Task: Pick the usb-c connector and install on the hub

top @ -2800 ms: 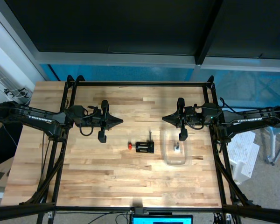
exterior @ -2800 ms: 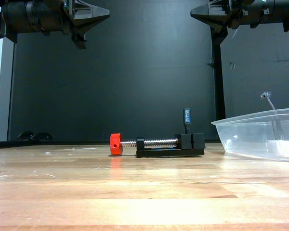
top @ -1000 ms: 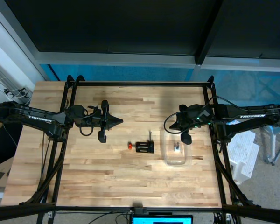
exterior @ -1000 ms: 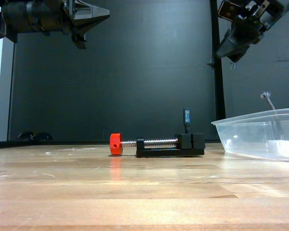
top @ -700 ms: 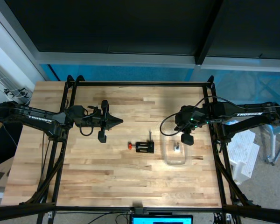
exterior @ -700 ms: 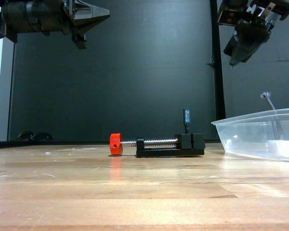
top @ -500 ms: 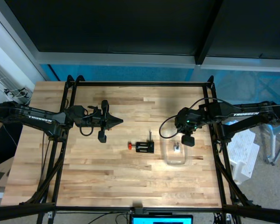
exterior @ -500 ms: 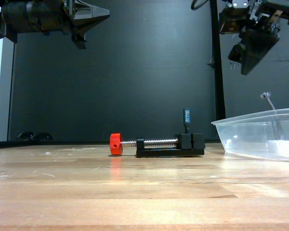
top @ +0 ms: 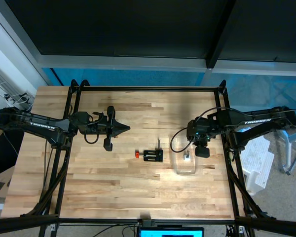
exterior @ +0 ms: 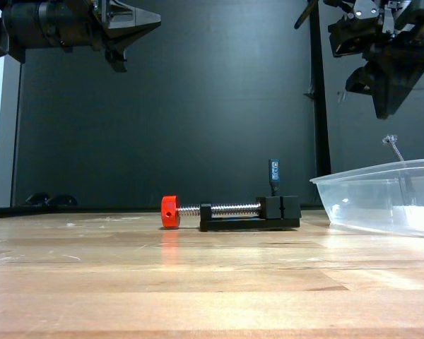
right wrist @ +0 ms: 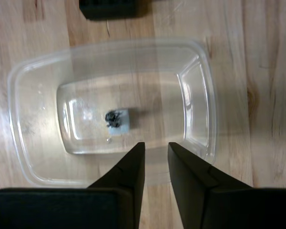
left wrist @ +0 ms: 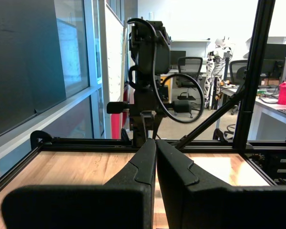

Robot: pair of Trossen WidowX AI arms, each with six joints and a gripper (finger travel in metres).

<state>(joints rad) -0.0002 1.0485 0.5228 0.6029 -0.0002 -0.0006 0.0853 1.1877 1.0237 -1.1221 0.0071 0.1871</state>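
Well, closest to me the hub point(top: 152, 156) sits on the table point(top: 113, 187). Near it is the clear tray point(right wrist: 206, 109), with the usb-c connector point(right wrist: 118, 119) lying inside. My right gripper point(right wrist: 156, 147) hangs above the tray, a little apart and holding nothing. Farther off, my left gripper point(left wrist: 155, 141) is up high, pressed together.

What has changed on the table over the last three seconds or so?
The right gripper swung from pointing inward to pointing down and moved over the clear tray, where the usb-c connector lies; it has taken hold of nothing. The left gripper, the hub, the tray and the connector stayed put.
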